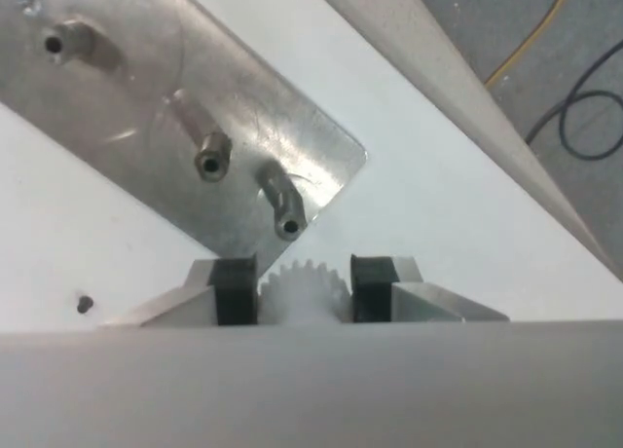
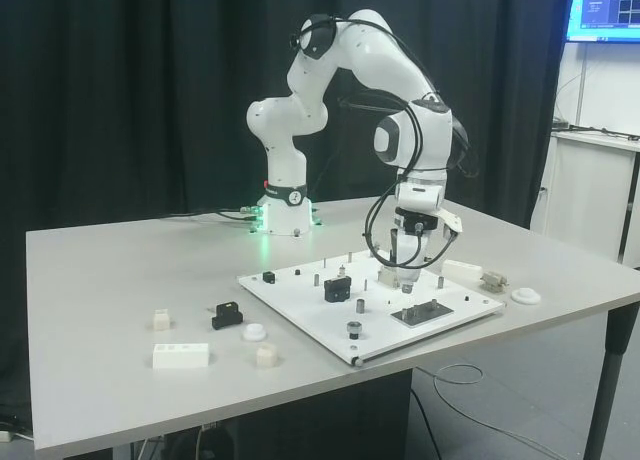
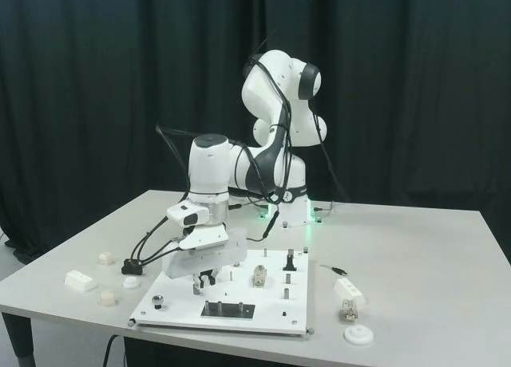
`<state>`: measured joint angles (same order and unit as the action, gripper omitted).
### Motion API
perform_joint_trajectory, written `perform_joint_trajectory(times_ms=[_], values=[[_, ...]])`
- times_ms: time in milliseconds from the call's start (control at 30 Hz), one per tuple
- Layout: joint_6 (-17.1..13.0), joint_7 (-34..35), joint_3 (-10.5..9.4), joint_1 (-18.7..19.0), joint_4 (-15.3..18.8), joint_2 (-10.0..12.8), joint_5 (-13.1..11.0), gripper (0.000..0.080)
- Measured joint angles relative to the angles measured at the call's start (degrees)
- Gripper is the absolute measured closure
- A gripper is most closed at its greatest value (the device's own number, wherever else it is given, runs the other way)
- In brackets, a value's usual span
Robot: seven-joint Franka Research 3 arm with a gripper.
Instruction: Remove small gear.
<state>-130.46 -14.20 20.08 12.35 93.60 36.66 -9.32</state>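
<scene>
Your tool (image 1: 304, 290) holds the small gear (image 1: 305, 292) between its black pads (image 1: 234, 290), at about five o'clock of the metal plate (image 1: 195, 127). It appears clear of the pegs. Light, rigid, toothed plastic; grip across the teeth, moderate pressure.

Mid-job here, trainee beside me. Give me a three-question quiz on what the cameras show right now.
1. True or false: the gripper holds a small white gear between its black finger pads.
2. How many pegs stand on the metal plate in the wrist view?
3. The gear is: A) on a peg, B) lifted clear of the pegs, C) on the grey table.

Key: 1 true; 2 three; 3 B.
</scene>
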Motion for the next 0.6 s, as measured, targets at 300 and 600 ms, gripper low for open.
perform_joint_trajectory(times_ms=[300,600], values=[[0.1,0.7,-0.05,0.0,0.0,0.5,0.0,0.0603],[-0.3,1.6,-0.06,-0.2,0.0,2.0,0.0,0.0603]])
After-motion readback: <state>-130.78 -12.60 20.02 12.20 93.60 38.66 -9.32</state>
